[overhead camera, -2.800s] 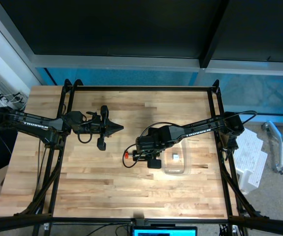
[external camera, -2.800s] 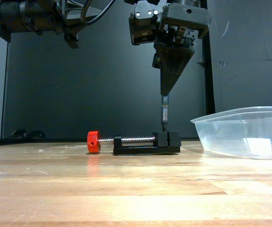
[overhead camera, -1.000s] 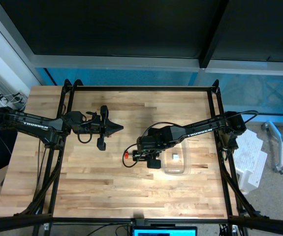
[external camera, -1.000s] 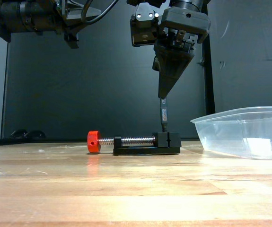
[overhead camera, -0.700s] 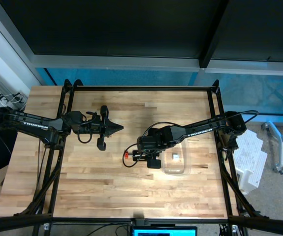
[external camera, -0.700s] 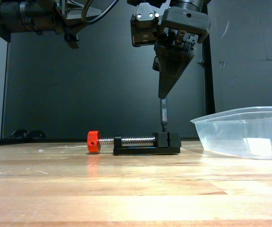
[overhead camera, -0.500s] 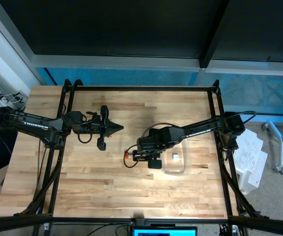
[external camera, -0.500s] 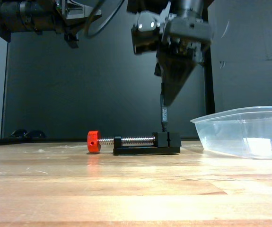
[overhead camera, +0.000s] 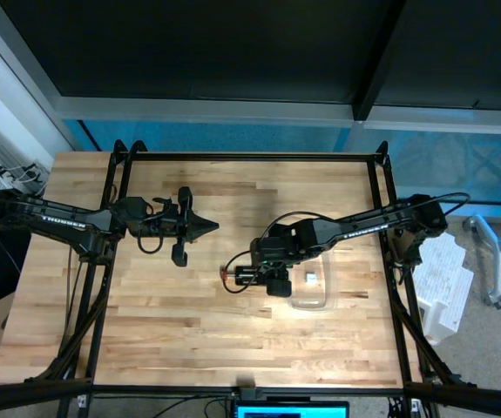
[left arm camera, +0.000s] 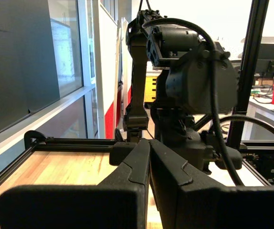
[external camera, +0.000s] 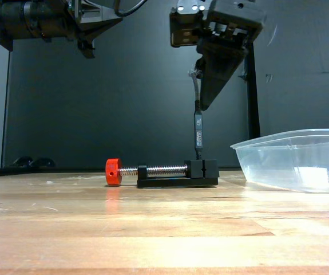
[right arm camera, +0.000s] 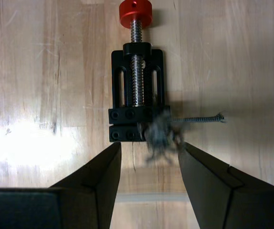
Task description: Pick the usb-c connector and install on the hub
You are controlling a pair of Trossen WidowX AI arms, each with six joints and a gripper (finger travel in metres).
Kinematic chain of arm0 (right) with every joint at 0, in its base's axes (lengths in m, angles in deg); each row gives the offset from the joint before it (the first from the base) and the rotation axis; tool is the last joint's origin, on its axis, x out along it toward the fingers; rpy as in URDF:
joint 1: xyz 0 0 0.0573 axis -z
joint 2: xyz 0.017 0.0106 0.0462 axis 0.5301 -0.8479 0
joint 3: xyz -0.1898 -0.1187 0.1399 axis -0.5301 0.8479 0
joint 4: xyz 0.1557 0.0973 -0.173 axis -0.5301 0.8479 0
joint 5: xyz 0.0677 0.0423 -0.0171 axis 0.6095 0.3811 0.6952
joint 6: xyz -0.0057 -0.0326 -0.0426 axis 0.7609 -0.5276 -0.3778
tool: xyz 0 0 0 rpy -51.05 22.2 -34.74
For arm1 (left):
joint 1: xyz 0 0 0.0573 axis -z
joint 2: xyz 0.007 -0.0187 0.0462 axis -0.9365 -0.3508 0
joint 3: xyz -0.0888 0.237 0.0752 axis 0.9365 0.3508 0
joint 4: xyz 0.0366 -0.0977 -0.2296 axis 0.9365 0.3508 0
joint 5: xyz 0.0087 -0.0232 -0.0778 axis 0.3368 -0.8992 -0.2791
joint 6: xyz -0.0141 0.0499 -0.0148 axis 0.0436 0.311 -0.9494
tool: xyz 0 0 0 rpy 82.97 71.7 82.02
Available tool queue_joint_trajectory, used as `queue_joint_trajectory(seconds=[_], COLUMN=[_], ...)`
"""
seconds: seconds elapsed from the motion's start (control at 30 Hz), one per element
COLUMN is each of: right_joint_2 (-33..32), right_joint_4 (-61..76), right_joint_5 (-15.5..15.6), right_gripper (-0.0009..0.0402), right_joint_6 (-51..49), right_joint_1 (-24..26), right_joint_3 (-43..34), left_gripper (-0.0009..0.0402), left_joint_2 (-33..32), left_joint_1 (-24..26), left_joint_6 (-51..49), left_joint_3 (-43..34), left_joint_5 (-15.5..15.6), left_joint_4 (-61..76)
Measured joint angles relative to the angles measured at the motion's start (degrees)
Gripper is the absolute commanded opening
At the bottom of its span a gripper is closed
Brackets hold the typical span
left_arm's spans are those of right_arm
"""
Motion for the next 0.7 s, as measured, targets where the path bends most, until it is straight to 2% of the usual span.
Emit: queue_joint_trajectory(seconds=[0.33,0.7], right_joint_2=[8.09,11.34], right_joint_4=[-5.14,-7.52], right_joint_5=[-0.13,-0.17], right_gripper=[0.0181,0.0181], right_joint_6=[-0.17,-0.17], right_joint_1=[-0.02,-0.02], right_joint_3=[7.39,10.67], left_gripper=[0.0000,0.0000], left_joint_2=[0.00,0.00], left_joint_1=[0.00,0.00], left_joint_6=[0.00,0.00], left_joint_3=[-0.02,0.00], left_joint_5=[0.00,0.00], left_joint_4=[0.00,0.00])
